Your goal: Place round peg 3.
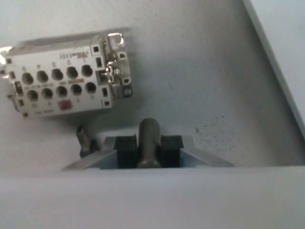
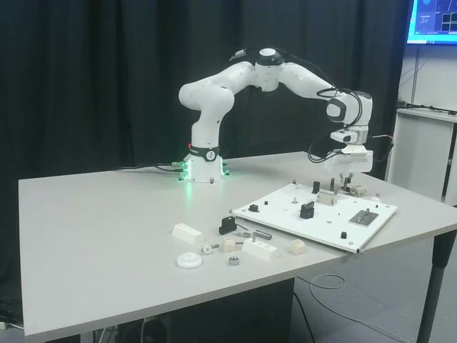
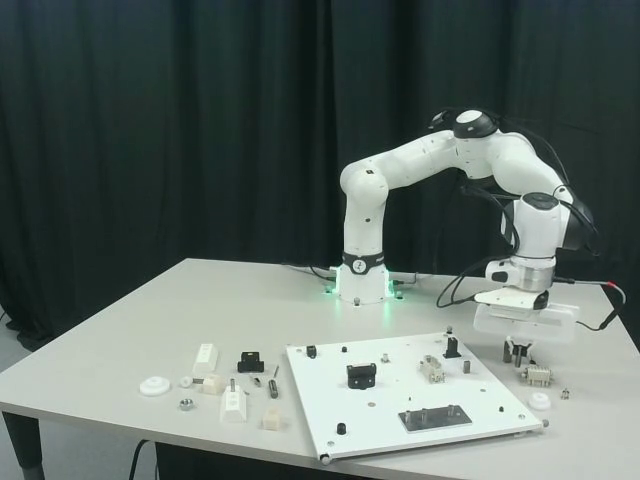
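Between the pincer (image 1: 149, 151) pads, pinched upright, the round peg (image 1: 148, 138) hangs beside the board (image 3: 400, 400), over the counter (image 1: 200, 71).

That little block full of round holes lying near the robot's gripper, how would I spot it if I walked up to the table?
Find the big white board on the grey table, then look just off its edge below the gripper. There on the bare table lies the connector block. Unlike the small parts nearby, it shows two rows of five round holes and a metal latch at one end.
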You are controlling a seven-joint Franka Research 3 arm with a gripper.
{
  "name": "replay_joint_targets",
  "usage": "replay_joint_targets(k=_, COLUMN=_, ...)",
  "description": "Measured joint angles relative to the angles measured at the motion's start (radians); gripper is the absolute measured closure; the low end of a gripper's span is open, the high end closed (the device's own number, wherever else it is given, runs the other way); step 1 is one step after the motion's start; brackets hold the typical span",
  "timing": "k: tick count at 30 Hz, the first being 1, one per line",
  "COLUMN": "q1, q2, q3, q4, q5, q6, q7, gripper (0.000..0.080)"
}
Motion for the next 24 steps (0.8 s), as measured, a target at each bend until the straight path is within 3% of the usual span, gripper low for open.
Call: replay_joint_targets(k=24, q1=0.005, q2=0.000, q3=0.037, q4=-0.014, q5=0.013, q6=0.079, q7=-0.001, gripper=0.0699)
